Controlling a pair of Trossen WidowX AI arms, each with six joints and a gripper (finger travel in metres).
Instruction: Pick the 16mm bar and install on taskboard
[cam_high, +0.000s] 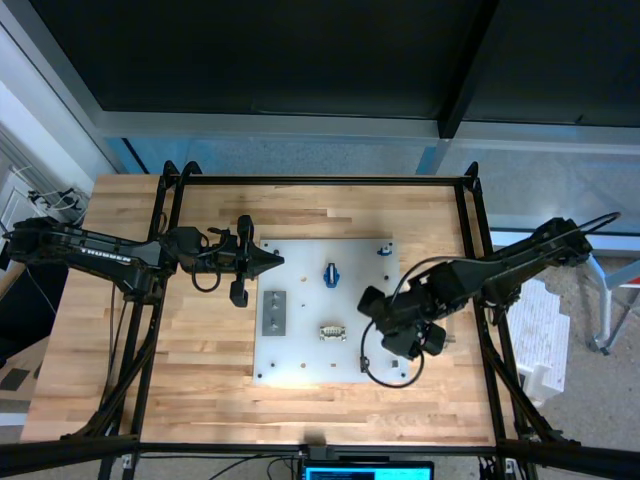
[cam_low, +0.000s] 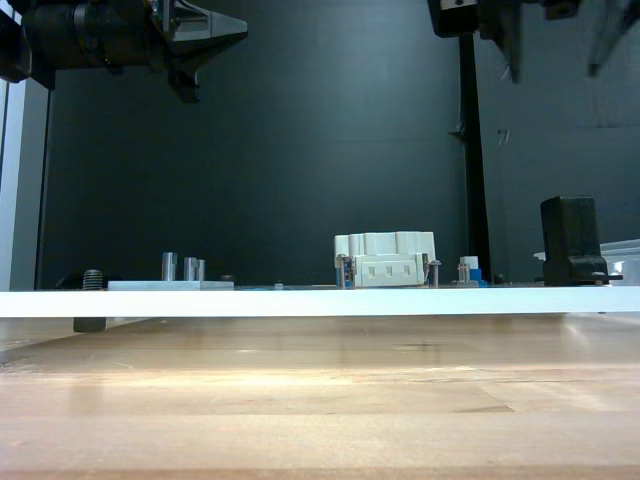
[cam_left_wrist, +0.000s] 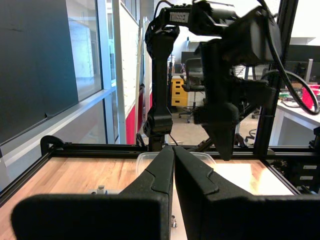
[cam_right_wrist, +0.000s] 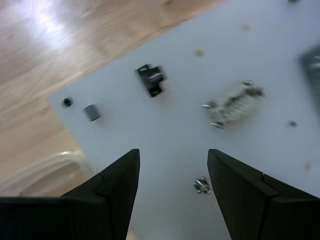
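**Taskboard (cam_high: 300, 365) with the 16mm bar (cam_right_wrist: 91, 112) resting by its near right corner**

Nearest comes the wooden bench (cam_high: 180, 380), and the white taskboard sits flat on it. Close to the board's near right corner, the 16mm bar rests on the white surface as a small grey stub. It is just beside a small dark dot (cam_right_wrist: 67, 102) and apart from both hands. Whether it stands or lies on its side I cannot tell. A little farther in from that corner sits a small black fitting (cam_right_wrist: 151, 80). Just off the same side of the board, a clear tray (cam_right_wrist: 40, 175) rests on the bench.

The right hand (cam_right_wrist: 172, 152) hangs high above the right part of the board and is tilted down toward it. Its two fingers are spread wide with nothing between them. The bar lies beyond the fingertips, outside the gap.

Toward the middle of the board stands the beige connector (cam_high: 333, 332). To its left is the grey block (cam_high: 273, 312), with short pegs (cam_low: 169, 266) standing upright on it. Beyond the connector stands the blue knob (cam_high: 331, 273).

Farthest back, the left hand (cam_high: 278, 261) is held high over the board's far left corner. It points level across the bench toward the right arm, fingers pressed together and holding nothing.
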